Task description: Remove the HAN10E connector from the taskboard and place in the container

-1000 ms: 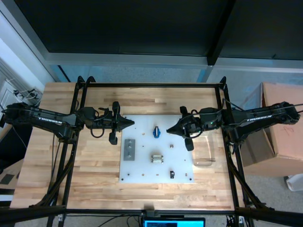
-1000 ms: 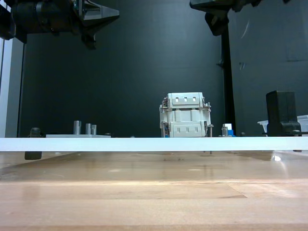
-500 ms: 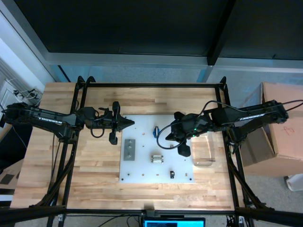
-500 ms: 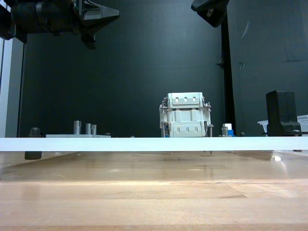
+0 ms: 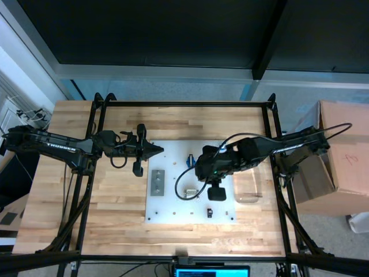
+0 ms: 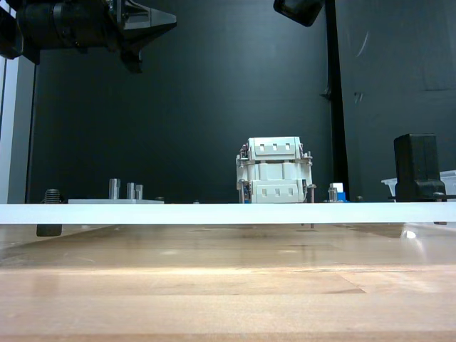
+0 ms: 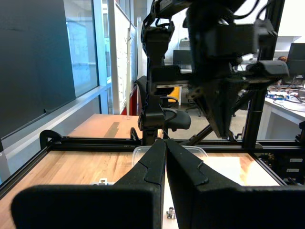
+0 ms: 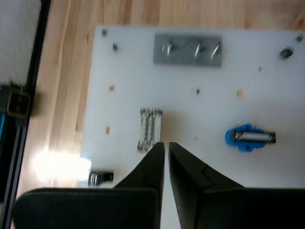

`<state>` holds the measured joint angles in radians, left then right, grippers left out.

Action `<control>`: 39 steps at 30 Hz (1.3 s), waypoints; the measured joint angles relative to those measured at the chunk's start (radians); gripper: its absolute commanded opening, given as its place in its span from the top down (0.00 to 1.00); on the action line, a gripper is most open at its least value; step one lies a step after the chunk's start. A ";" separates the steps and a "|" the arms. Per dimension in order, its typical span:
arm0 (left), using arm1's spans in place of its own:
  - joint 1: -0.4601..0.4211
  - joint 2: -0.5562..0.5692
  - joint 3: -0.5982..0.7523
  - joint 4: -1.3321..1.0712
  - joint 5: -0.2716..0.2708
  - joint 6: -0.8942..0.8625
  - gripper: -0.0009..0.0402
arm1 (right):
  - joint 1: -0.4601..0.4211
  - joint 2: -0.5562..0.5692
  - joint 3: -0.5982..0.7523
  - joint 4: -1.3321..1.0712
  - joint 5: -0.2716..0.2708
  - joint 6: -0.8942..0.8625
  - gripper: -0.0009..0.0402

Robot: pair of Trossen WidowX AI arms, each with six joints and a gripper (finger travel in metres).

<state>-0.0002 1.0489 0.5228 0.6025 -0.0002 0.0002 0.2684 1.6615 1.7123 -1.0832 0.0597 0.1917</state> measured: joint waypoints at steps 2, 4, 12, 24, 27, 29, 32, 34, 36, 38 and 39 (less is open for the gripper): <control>0.000 0.000 0.000 0.000 0.000 0.000 0.98 | 0.007 0.039 0.041 -0.050 0.000 0.000 0.81; 0.000 0.000 0.000 0.000 0.000 0.000 0.98 | 0.014 0.077 0.080 -0.095 0.000 0.000 0.74; 0.000 0.000 0.000 0.000 0.000 0.000 0.98 | 0.033 0.197 0.198 -0.153 0.000 -0.003 0.49; 0.000 0.000 0.000 0.000 0.000 0.000 0.98 | 0.035 0.311 0.258 -0.137 0.004 0.009 0.41; 0.000 0.000 0.000 0.000 0.000 0.000 0.98 | 0.035 0.335 0.258 -0.134 0.004 0.009 0.41; 0.000 0.000 0.000 0.000 0.000 0.000 0.98 | 0.035 0.346 0.258 -0.129 0.005 0.009 0.41; 0.000 0.000 0.000 0.000 0.000 0.000 0.98 | 0.035 0.366 0.258 -0.112 0.009 0.009 0.41; 0.000 0.000 0.000 0.000 0.000 0.000 0.98 | 0.034 0.378 0.258 -0.101 0.010 0.009 0.41; 0.000 0.000 0.000 0.000 0.000 0.000 0.98 | 0.034 0.391 0.258 -0.095 0.010 0.009 0.41; 0.000 0.000 0.000 0.000 0.000 0.000 0.98 | 0.034 0.403 0.257 -0.084 0.010 0.009 0.41; 0.000 0.000 0.000 0.000 0.000 0.000 0.98 | 0.033 0.407 0.257 -0.079 0.010 0.009 0.41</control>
